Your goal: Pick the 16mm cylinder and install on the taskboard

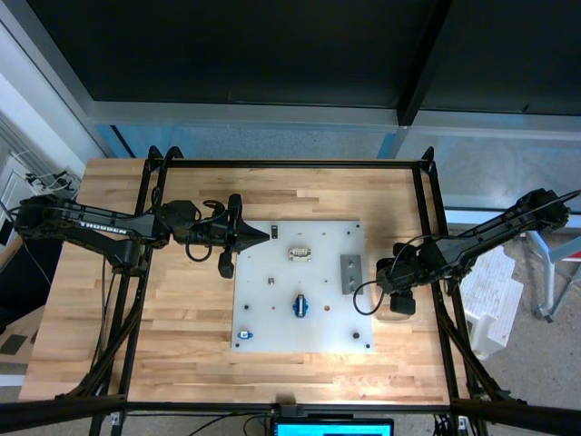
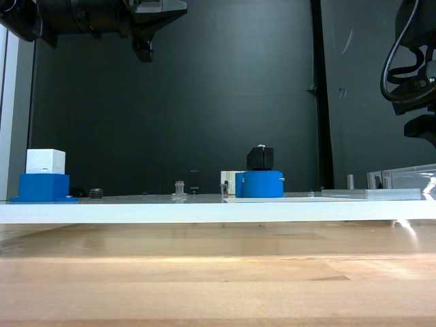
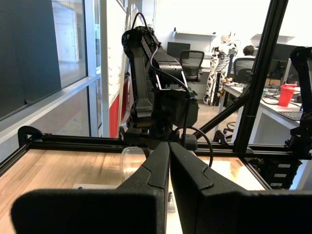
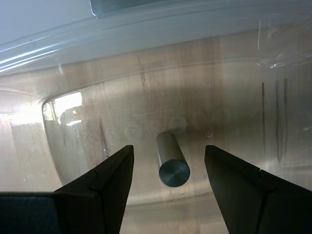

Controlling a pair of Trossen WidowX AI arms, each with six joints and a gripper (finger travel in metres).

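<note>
A white square taskboard with small holes lies at the middle of the wooden bench. It carries a beige connector, a grey rectangular metal block and a round blue fitting with a black top. A small blue-and-white piece sits near its near-left corner. A clear plastic tray rests just beside the board's right edge, and black frame bars run around the bench.

The left gripper hangs above the board's far-left edge and points across toward the right arm. Its fingers are pressed together and hold nothing.

The right gripper is lowered over the tray. Its fingers are spread wide, one on either side of the 16mm cylinder. A gap shows on each side, so they do not touch it. Nothing lies between the fingers and the part.

The cylinder is a short silver-grey metal piece with a smooth side and a flat, darker end face. It lies on its side on the tray's floor, with that end turned toward the wrist camera. The bench's wood grain shows through the tray.
</note>
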